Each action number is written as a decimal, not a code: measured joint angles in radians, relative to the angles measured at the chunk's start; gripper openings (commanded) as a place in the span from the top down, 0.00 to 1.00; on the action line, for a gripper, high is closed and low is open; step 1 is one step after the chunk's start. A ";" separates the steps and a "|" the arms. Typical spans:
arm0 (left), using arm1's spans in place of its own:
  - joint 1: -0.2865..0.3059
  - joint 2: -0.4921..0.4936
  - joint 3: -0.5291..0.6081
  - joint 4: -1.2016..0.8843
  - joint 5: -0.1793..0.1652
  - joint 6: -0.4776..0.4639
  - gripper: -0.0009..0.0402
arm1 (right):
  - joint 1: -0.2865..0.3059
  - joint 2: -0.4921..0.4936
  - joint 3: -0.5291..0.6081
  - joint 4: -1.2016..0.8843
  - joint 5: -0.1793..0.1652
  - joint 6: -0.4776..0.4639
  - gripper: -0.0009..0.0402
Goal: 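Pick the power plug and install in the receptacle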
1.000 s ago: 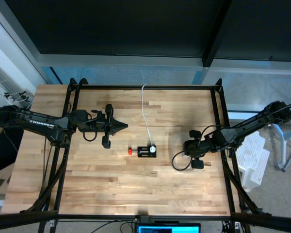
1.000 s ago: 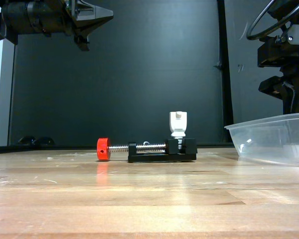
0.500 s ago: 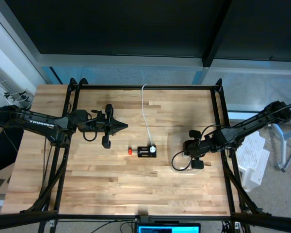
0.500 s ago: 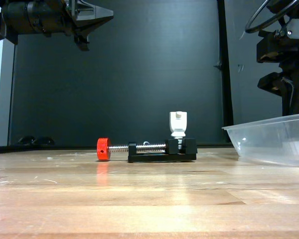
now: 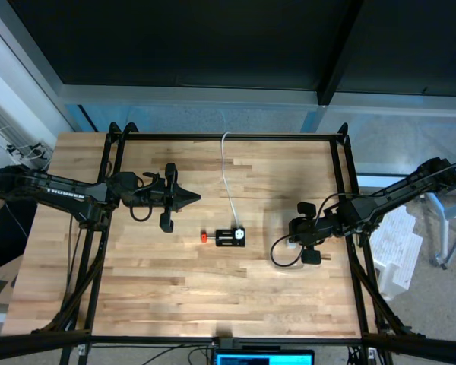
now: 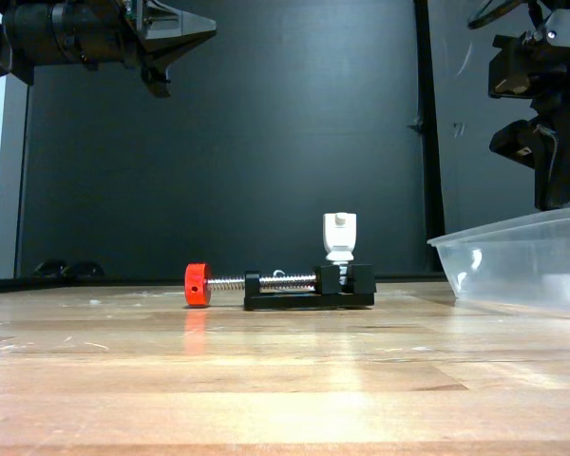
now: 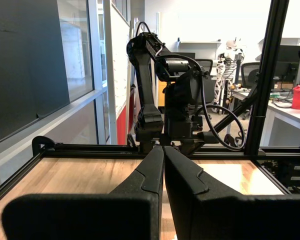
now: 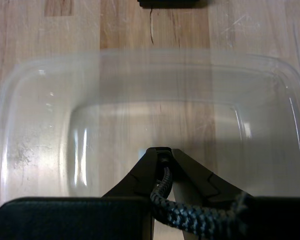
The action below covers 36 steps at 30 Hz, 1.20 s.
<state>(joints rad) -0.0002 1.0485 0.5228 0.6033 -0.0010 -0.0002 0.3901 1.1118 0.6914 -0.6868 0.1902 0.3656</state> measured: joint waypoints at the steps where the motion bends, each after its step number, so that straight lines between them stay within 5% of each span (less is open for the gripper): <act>1: 0.000 0.000 0.000 0.000 0.000 0.000 0.98 | 0.000 0.000 0.001 -0.001 0.000 -0.001 0.97; 11: 0.000 0.000 0.000 0.000 0.000 0.000 0.98 | 0.003 0.000 0.015 -0.017 -0.003 -0.003 0.97; 20: 0.000 0.000 0.000 0.000 0.000 0.000 0.98 | -0.004 0.011 0.182 -0.084 0.000 -0.039 0.97; 36: 0.000 0.000 0.000 0.000 0.000 0.000 0.98 | -0.105 0.254 0.448 -0.095 0.001 -0.118 0.97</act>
<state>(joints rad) -0.0002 1.0485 0.5228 0.6033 -0.0006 -0.0002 0.2852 1.3663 1.1397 -0.7818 0.1913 0.2478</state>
